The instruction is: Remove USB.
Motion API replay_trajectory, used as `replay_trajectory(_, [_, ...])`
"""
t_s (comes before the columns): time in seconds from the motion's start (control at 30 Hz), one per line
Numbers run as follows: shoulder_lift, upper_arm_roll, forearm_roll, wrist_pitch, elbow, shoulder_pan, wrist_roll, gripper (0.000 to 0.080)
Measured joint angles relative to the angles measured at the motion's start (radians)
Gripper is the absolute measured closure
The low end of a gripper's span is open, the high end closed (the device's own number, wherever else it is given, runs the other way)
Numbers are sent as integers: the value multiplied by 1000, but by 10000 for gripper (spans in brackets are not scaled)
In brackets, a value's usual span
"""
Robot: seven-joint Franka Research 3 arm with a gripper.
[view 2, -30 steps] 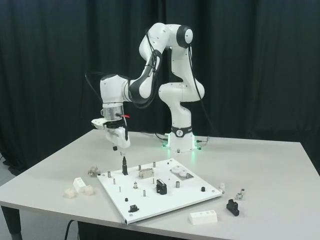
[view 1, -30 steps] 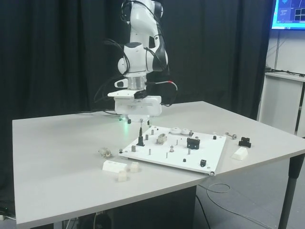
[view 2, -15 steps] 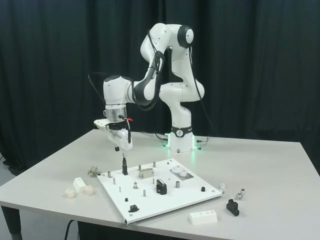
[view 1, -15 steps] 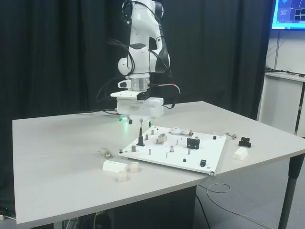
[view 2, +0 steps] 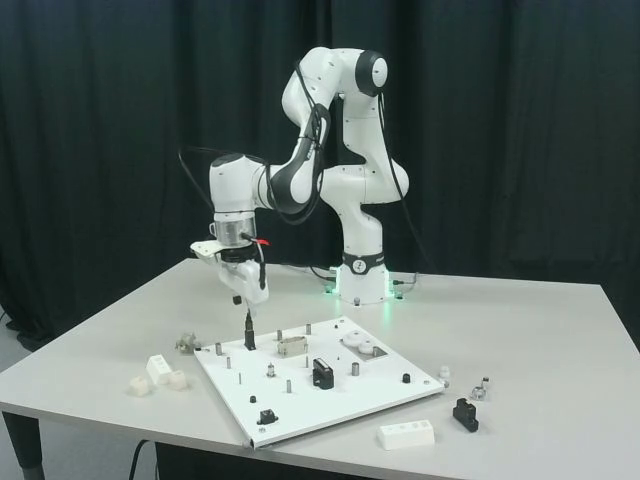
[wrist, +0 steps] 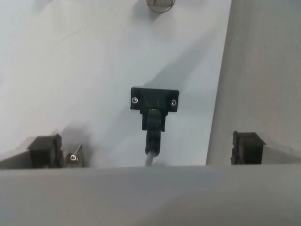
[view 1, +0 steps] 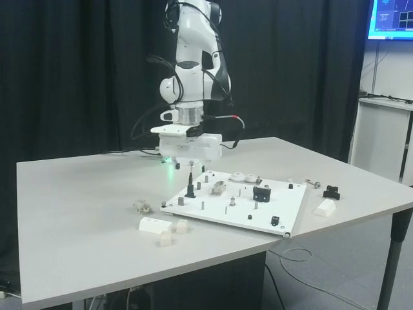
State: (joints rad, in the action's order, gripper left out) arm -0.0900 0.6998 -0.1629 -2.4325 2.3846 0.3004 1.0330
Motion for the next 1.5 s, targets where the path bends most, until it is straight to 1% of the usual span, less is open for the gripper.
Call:
replay_trajectory(0.23, [0,0,0,-15,4,6,0,12])
replay_trajectory(0.27, [0,0,0,-17,5,7,0,194])
replay_trajectory(0.5, [0,0,0,-35,14,10,0,194])
replay_trajectory(0.57, [0,0,0,-40,17,10,0,520])
replay_trajectory(0.77, [-1,1,2,-53,26,10,0,520])
replay_trajectory(0.8, [-2,1,4,-54,26,9,0,680])
replay_trajectory(0.93, [-2,4,15,-54,27,9,0,680])
replay_trajectory(0.97, [-2,4,17,-54,27,9,0,773])
replay_trajectory(1.5, [0,6,22,-47,27,9,0,773])
